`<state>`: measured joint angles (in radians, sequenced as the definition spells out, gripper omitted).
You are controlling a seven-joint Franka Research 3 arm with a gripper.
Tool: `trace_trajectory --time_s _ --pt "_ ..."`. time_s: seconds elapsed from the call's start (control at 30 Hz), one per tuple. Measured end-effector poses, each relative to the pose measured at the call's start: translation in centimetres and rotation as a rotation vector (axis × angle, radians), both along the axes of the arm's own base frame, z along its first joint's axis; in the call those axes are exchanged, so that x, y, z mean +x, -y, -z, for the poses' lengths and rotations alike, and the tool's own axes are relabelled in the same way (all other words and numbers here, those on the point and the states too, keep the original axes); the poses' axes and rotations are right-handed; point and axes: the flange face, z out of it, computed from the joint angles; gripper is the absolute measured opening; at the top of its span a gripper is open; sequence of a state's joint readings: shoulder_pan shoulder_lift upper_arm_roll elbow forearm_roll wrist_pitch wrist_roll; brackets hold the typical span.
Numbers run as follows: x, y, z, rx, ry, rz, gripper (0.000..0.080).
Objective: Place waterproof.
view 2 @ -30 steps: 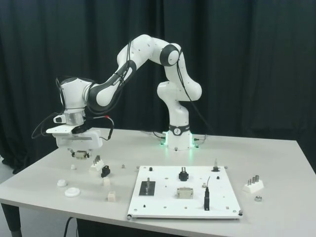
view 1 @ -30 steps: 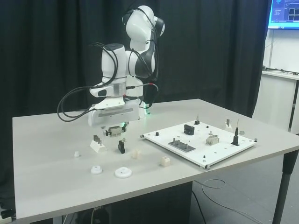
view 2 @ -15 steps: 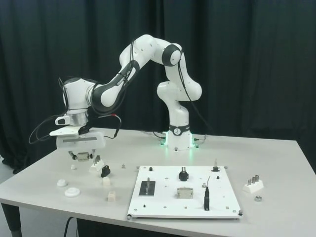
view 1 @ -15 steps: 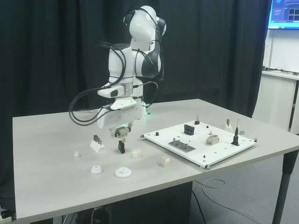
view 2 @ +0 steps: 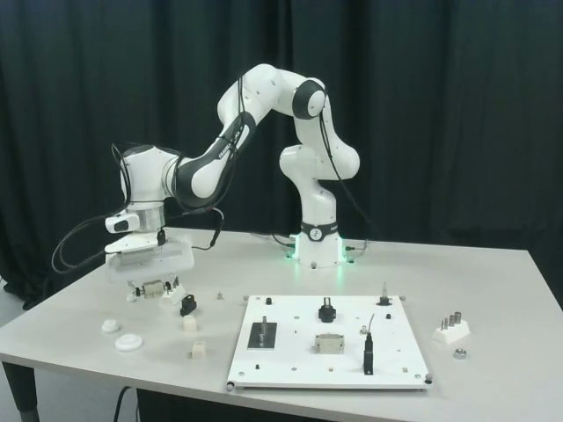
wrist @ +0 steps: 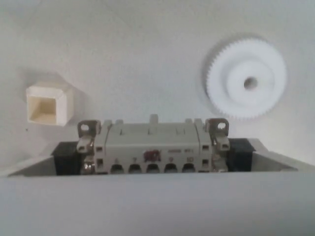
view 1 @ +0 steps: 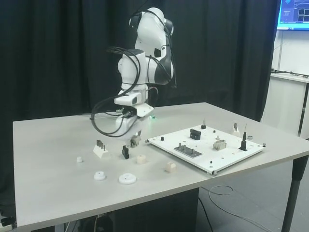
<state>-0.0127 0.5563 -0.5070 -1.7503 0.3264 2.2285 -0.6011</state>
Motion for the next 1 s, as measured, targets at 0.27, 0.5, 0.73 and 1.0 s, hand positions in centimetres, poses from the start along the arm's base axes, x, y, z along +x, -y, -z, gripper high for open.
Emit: trace_trajectory --time_s 0.27,0.5,0.73,1.0 --pt "0.7 -0.7 1.3 -0.02 0.01 -0.193 0.062" --pt "1.2 -1.2 2.3 -0.034 0.018 -0.276 0.062" --pt "1.7 -2.2 3.0 -0.034 0.02 -0.38 0.062" --pt "2.3 -3.7 3.6 -0.025 0.025 -0.502 0.062"
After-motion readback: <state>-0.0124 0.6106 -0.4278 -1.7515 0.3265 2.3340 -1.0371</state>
